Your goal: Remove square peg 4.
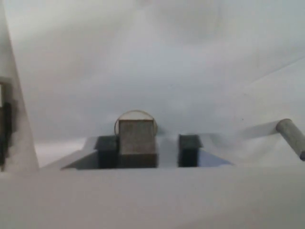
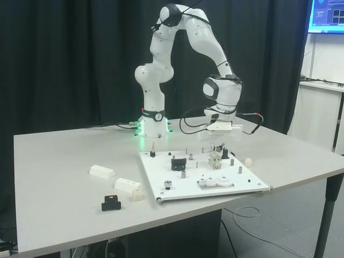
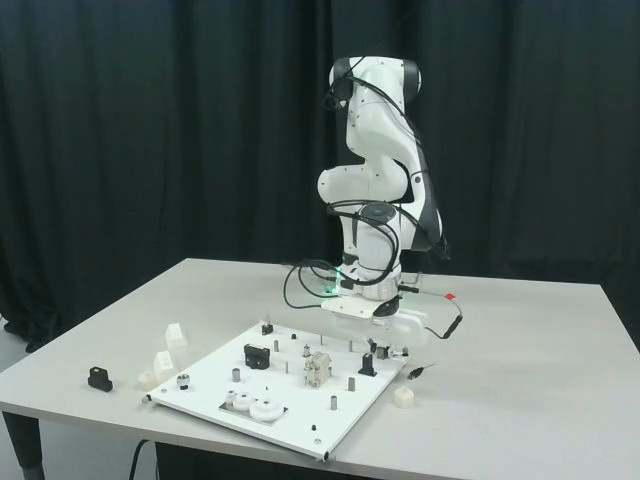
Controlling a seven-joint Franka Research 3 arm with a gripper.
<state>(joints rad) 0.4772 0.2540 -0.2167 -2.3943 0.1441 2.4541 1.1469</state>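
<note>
White robot arm [image 2: 177,59] poised over a white board [image 2: 201,174] on a grey table [image 2: 59,156], claw carrying a square peg.

The claw [image 1: 148,151] hangs just above the board's far edge, close over the small posts there. Between its two black fingers [image 1: 189,149] sits the peg [image 1: 137,142], a square-sided block pressed against one finger; the other finger stands apart from it, so I cannot tell whether the grip is firm. Below and beyond the peg, a round ring shows on the white surface. A grey pin [image 1: 291,137] lies off to one side. The peg appears already lifted free, so the step in hand is probably carrying it off; next comes moving clear of the board and setting it on the table.
</note>
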